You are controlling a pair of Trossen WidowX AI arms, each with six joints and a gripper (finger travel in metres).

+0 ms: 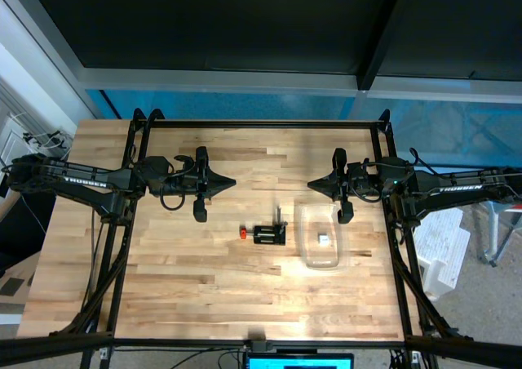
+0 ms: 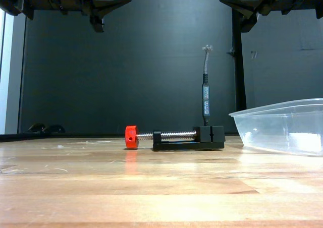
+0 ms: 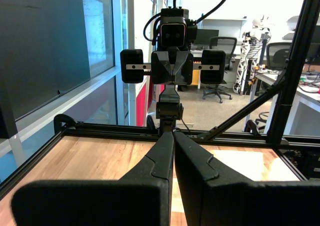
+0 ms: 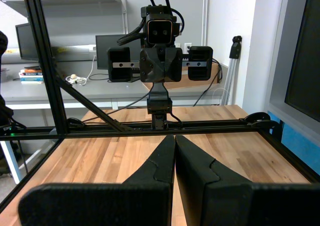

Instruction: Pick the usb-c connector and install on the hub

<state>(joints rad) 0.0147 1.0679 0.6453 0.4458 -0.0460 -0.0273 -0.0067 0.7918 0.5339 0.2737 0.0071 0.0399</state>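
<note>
I see both arms hanging high over the wooden table [image 1: 163,287]. Left gripper [image 1: 232,181] and right gripper [image 1: 310,184] are each pinched closed on nothing. The hub [image 1: 267,234], a black block with a threaded screw and orange-red knob, lies mid-table beside the clear plastic tray [image 1: 320,264]. A small pale piece [image 1: 324,239] lies in the tray; I can't tell if it's the usb-c connector.

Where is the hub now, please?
In the high view the hub lies on the table, just left of the clear tray; the left gripper and right gripper hang shut above, farther back.
</note>
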